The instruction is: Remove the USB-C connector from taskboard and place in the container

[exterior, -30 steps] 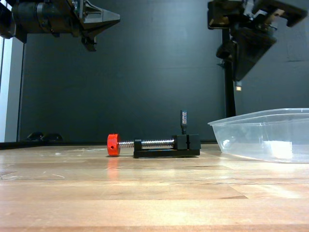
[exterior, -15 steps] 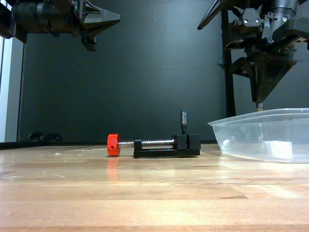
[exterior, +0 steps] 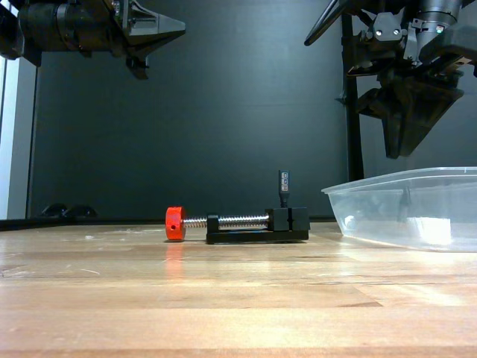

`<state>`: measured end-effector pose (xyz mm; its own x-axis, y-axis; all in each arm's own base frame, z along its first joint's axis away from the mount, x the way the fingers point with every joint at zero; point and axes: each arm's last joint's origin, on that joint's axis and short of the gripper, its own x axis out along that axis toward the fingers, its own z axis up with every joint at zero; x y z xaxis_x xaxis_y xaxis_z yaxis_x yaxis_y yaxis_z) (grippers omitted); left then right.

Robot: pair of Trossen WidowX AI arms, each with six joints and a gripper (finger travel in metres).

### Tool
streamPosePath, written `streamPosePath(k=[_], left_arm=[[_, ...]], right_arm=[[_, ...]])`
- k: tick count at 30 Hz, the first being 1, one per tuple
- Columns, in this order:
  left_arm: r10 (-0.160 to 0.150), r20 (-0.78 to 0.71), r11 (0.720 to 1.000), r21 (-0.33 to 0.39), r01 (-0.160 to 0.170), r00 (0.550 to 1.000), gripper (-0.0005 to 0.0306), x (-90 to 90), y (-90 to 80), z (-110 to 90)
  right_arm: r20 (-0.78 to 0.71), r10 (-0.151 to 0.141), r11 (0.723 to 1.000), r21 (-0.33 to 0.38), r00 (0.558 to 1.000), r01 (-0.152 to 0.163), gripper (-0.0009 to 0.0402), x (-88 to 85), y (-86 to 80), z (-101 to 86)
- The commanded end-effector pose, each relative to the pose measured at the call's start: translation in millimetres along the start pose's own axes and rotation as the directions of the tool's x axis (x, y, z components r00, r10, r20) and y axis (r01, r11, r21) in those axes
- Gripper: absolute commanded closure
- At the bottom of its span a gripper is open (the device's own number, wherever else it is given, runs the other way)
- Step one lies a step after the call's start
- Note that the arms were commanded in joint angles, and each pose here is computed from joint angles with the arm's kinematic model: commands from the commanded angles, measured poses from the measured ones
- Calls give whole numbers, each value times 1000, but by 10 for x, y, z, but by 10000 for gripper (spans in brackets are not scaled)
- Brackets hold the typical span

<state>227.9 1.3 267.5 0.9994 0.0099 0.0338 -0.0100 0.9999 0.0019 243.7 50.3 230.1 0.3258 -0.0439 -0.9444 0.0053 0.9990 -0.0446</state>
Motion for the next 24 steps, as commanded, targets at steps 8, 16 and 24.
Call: streamPosePath(k=[8, 16, 24], left_arm=[[0, 0, 1000, 0, 0, 1000, 300, 1, 0, 1], [0, 1, 1000, 0, 0, 1000, 300, 0, 1, 2], [0, 1, 1000, 0, 0, 1000, 300, 0, 0, 2]], right_arm=[[11, 3, 1000, 10, 1000, -3, 211, -38, 5, 34], [4, 1, 1000, 9, 1000, -1, 207, -47, 1, 33], [85, 16, 1000, -11, 996, -15, 277, -145, -17, 69]])
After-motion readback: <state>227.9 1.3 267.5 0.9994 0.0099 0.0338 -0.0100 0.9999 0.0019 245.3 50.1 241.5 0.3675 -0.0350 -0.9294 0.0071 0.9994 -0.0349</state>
